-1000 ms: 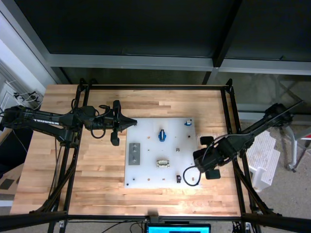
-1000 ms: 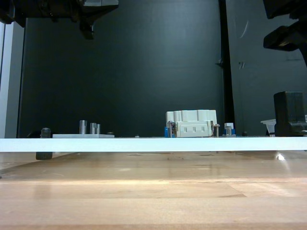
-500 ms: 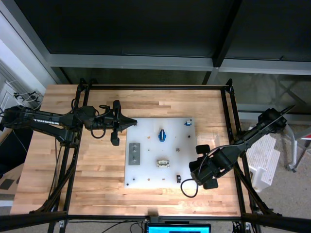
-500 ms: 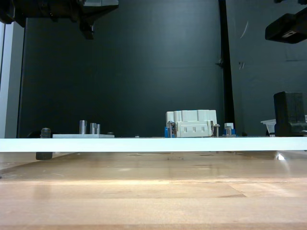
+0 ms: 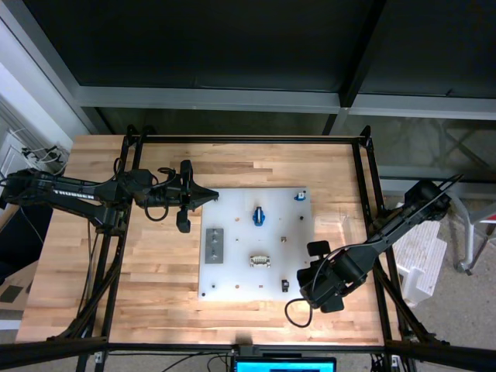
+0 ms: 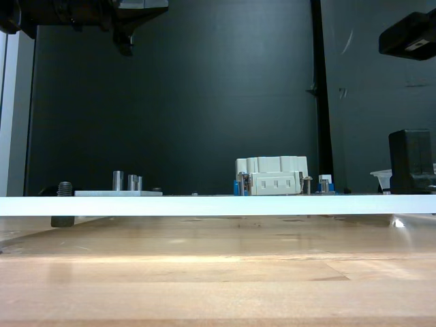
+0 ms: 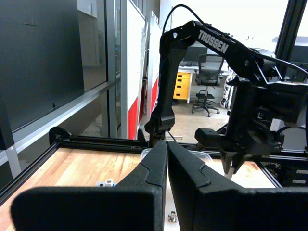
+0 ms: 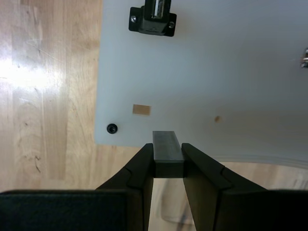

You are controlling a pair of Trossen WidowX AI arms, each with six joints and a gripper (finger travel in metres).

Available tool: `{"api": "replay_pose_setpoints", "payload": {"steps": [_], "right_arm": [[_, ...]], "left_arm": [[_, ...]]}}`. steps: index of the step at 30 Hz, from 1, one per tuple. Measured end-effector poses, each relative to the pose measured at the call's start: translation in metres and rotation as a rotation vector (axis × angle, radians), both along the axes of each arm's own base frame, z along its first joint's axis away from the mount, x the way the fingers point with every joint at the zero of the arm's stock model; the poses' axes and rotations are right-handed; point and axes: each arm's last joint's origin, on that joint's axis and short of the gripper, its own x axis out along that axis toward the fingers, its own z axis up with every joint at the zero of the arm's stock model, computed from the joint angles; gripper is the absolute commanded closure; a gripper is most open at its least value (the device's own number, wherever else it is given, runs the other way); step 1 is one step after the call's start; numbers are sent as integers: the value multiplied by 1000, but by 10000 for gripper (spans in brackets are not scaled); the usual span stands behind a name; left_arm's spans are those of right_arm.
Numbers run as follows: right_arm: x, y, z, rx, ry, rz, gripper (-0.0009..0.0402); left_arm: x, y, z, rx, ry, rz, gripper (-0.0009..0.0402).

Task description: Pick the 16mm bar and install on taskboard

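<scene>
Right gripper (image 8: 167,146), clamping 16mm bar (image 8: 168,162), moved to near-right taskboard (image 5: 232,271) edge; left gripper (image 7: 167,144) closed off far-left corner.

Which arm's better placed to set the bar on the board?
Probably right: the right claw is shut on the bar at the board's near right corner; the left claw is shut, empty, at the far left corner.

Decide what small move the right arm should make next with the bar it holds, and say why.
Probably ease the right gripper forward toward the small rectangular opening in the taskboard, which may be its seat. It is shut on the 16mm bar, held above the board's edge, clear of any seat, with that opening just ahead. The left gripper, shut, hovers by the board's far-left corner.
</scene>
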Motion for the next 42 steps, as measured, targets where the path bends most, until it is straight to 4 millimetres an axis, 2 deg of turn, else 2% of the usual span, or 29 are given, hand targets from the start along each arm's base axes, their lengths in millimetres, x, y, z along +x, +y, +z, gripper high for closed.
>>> {"api": "replay_pose_setpoints", "payload": {"steps": [12,42], "right_arm": [[8,13,-14,13,-17,11,389],[7,15,-28,8,-8,-2,389]], "left_arm": [[0,0,0,0,0,0,393],[0,0,0,0,-1,0,393]]}}
